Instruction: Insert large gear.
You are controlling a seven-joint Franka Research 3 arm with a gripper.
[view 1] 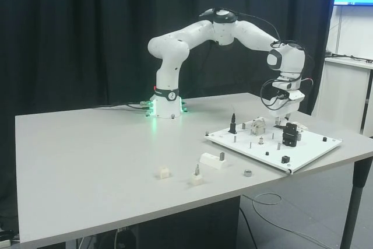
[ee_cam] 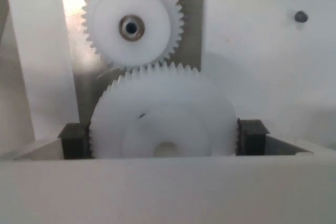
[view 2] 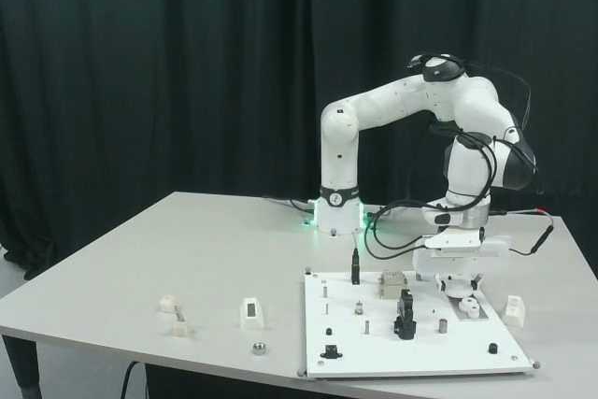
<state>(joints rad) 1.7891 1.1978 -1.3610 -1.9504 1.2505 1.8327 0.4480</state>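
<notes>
Wrist view: the gripper [ee_cam: 164, 139] pinches the large gear [ee_cam: 163, 114] by its toothed rim, one black finger pad [ee_cam: 72, 140] on each side, the gear held flat-face toward the camera with its bore [ee_cam: 167, 148] low in the picture. Just beyond the large gear sits a smaller white gear [ee_cam: 132, 20], already seated on a metal shaft [ee_cam: 131, 27]. The teeth of the two gears stand rim to rim; whether they touch or mesh cannot be told.

First room view, left to right from the robot base [view 1: 166, 104]: small white blocks [view 1: 165, 172] lie loose on the grey table [view 1: 81, 150] in front of the base; further right is the white assembly board [view 1: 303, 151] with black and metal fixtures. The white arm's [view 1: 233, 30] gripper [view 1: 285, 122] hangs low over the board's far right part. The gear itself is too small to make out here.

Second room view: the gripper [view 2: 460, 285] is down at the board [view 2: 420, 352], right of the base [view 2: 338, 212].

Judgement: the step in hand is seating the gear. The relation that matters is bore to peg: the gear's axis runs along the gripper's approach, so the move is a straight push along that axis, with the teeth falling into those of the smaller gear. The target peg is hidden behind the gear. Risk: tooth-on-tooth contact blocking descent.
</notes>
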